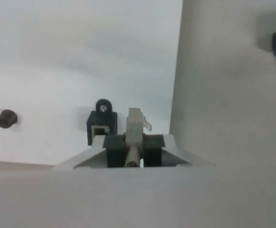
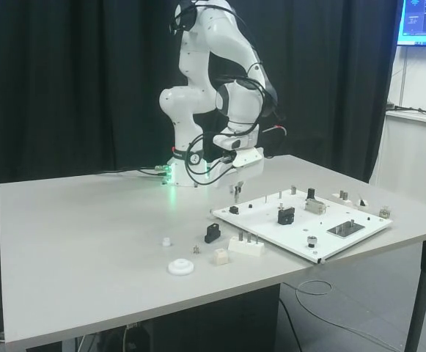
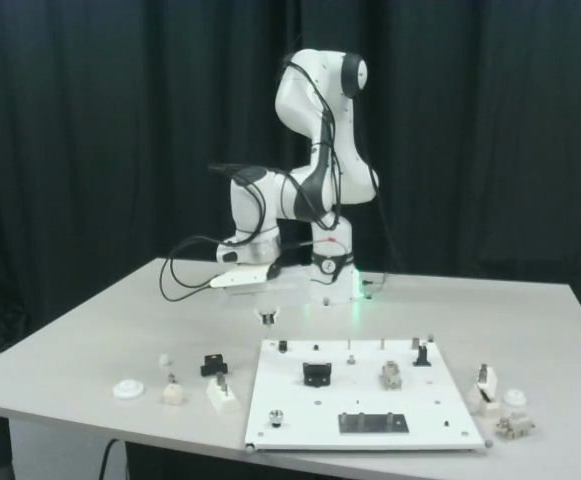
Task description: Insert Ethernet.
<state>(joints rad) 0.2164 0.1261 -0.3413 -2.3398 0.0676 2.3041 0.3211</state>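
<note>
My gripper (image 1: 133, 145) is shut on the Ethernet plug (image 1: 134, 124), a pale connector with its latch clip to one side, standing up between the two black fingers (image 1: 112, 149). The cable stub runs back toward the wrist. Just beside the plug's tip sits the small black Ethernet socket (image 1: 101, 124), screwed onto the white board (image 1: 80, 57). The plug hangs a little above and beside the socket, not in it. In the room views the gripper (image 2: 236, 189) (image 3: 268, 318) hovers over the board's corner nearest the arm's base, close to the socket (image 2: 233, 210) (image 3: 282, 346).
The white board (image 2: 271, 231) carries a black block (image 2: 284, 216), pegs and a dark plate (image 2: 342, 229). Loose on the grey table beside it lie a black bracket (image 2: 211, 235), a white block (image 2: 245, 246) and a white disc (image 2: 180, 268). A green light (image 2: 167, 174) glows at the arm's base.
</note>
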